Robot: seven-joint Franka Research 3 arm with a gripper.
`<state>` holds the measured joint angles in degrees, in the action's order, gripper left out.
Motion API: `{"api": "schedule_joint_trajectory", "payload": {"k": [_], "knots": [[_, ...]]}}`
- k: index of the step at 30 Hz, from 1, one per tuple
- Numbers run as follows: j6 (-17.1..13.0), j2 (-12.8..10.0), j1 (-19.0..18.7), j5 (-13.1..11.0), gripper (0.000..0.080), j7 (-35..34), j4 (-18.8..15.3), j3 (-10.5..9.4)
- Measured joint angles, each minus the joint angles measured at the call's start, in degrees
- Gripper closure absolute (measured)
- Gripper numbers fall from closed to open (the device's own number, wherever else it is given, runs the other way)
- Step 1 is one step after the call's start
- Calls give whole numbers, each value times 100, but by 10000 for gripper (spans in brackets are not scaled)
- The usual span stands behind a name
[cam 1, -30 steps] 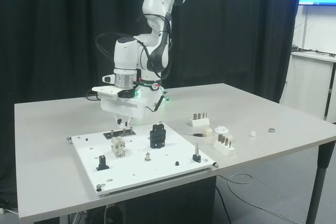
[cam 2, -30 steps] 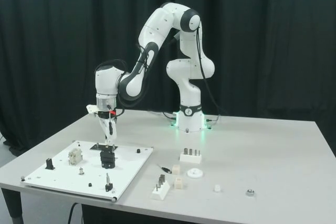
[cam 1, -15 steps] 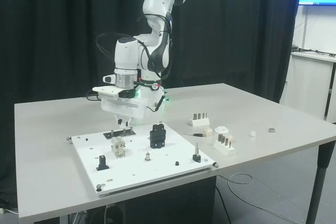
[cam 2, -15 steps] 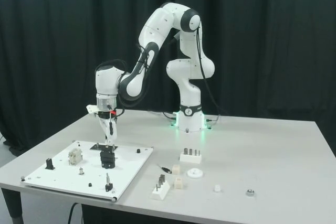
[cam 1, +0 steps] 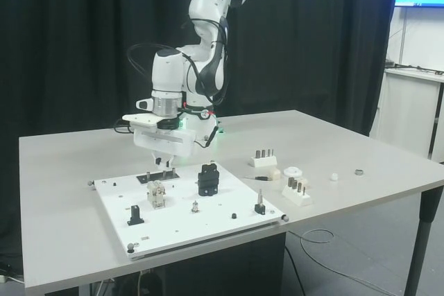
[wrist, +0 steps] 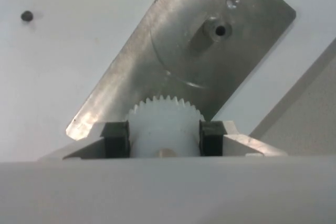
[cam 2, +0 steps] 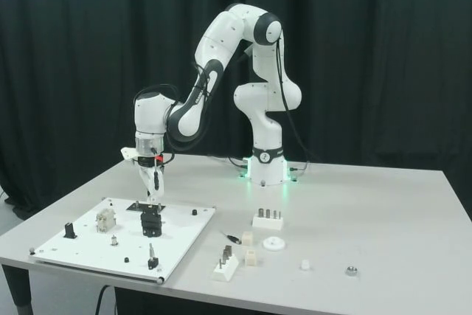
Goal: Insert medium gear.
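A white toothed gear (wrist: pixel 165 121) sits between the two black pads (wrist: pixel 116 139) of my gripper (wrist: pixel 164 140), which is shut on it. Just beneath lies a grey metal plate (wrist: pixel 199 61) with an upright peg (wrist: pixel 216 29) standing apart from the gear. In the first room view the gripper (cam 1: pixel 164 163) hangs low over that plate (cam 1: pixel 158 175) at the far edge of the white board (cam 1: pixel 208 216). The second room view shows the gripper (cam 2: pixel 154 198) just above the plate (cam 2: pixel 142 206).
On the board stand a black block (cam 1: pixel 207 179), a small white fixture (cam 1: pixel 156 193) and a few short posts. Right of the board lie two white peg holders (cam 1: pixel 297 190), another white gear (cam 1: pixel 294 170) and a small nut (cam 1: pixel 359 170).
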<state>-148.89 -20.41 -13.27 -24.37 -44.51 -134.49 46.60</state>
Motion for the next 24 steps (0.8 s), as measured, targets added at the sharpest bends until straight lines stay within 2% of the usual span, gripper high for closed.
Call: {"api": "schedule_joint_trajectory", "payload": {"k": [24], "knots": [[-170,-30,12,0,519,40,0,-21]]}}
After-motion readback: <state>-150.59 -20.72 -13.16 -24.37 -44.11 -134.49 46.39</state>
